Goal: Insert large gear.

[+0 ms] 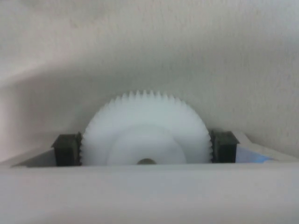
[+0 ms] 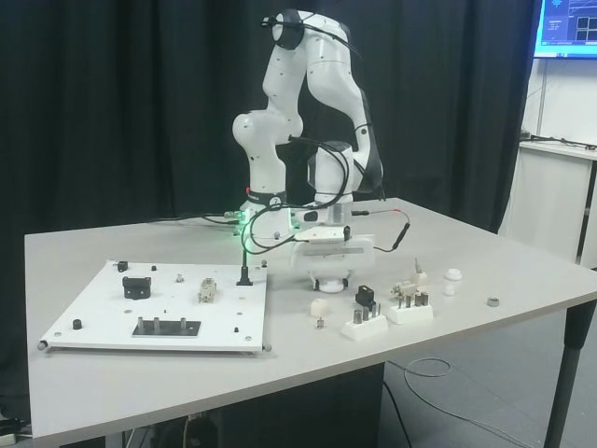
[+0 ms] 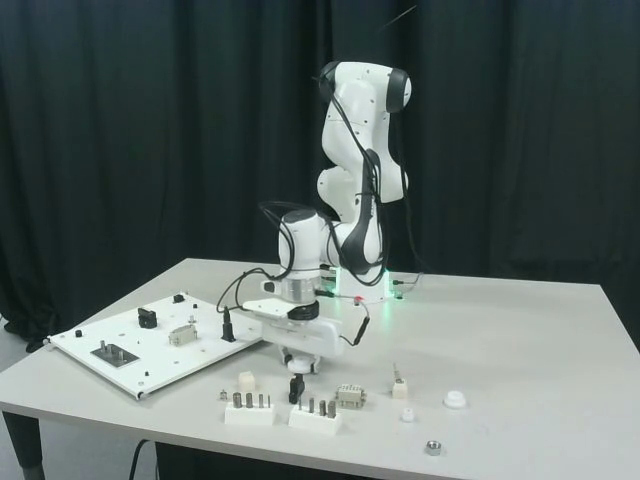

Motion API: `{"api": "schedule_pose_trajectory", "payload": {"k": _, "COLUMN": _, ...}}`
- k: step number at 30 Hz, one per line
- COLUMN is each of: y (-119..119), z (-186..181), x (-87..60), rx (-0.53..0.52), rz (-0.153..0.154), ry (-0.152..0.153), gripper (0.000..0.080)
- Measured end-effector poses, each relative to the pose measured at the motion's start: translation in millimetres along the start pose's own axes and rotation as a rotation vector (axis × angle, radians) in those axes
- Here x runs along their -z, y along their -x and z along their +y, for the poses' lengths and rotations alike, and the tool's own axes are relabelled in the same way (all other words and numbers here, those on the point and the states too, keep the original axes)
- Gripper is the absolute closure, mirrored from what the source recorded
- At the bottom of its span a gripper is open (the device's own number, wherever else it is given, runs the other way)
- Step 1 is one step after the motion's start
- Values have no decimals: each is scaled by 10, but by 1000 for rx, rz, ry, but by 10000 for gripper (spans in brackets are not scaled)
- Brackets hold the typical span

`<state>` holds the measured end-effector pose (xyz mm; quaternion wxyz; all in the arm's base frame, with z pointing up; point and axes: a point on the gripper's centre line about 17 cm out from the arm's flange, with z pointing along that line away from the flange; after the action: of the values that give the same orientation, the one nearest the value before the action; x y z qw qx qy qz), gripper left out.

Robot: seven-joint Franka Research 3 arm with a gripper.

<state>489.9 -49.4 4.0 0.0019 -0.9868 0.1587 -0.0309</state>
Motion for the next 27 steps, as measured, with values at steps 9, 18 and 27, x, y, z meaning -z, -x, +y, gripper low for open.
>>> {"api": "schedule_pose_trajectory", "payload": {"k": 9, "y": -100, "z": 1, "x": 67, "rx": -6, "rz": 17, "ry": -8, "gripper": 207}}
{"api": "schedule_pose_trajectory", "payload": {"k": 18, "y": -124, "z": 26, "x": 94, "rx": 2, "rz": 22, "ry": -9, "gripper": 207}}
{"api": "schedule_pose_trajectory", "payload": {"k": 27, "y": -131, "z": 44, "x": 99, "rx": 13, "rz": 23, "ry": -8, "gripper": 207}}
